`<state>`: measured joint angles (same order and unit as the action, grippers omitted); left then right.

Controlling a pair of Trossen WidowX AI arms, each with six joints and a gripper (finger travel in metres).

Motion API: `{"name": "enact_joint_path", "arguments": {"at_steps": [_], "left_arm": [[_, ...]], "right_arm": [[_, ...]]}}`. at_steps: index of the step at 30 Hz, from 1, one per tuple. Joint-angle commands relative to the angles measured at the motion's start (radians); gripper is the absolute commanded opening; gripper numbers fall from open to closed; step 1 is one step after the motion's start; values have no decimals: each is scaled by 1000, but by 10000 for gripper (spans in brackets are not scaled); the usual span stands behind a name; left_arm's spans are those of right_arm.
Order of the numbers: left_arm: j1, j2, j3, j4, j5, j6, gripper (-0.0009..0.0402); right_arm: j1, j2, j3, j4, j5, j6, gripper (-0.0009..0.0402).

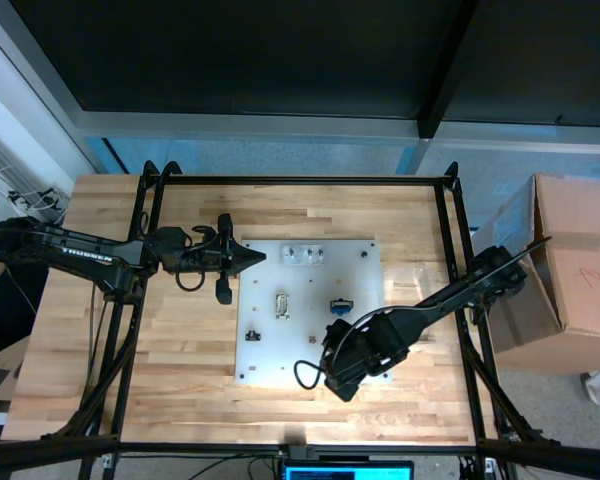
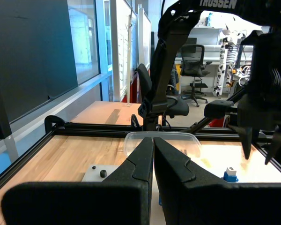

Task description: Unfasten the M12 nut and place it in the container

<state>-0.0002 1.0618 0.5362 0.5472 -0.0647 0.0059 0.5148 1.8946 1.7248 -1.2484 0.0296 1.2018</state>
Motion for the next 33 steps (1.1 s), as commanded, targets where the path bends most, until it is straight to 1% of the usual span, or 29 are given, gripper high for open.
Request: {"name": "enact_joint_path", "arguments": {"at_steps": [1, 6, 12, 23, 33], "left_arm": [[0, 0, 0, 0, 0, 0, 0], [0, 0, 0, 0, 0, 0, 0], [0, 0, 0, 0, 0, 0, 0], [0, 0, 0, 0, 0, 0, 0], [0, 0, 0, 0, 0, 0, 0]], "right_arm": [[0, 19, -1, 4, 0, 24, 179], [-10, 55, -1, 12, -5, 24, 229], [-18, 77, -1, 28, -6, 22, 255], [-23, 97, -6, 31, -3, 21, 260], [-36, 169, -6, 82, 0, 21, 259]]}}
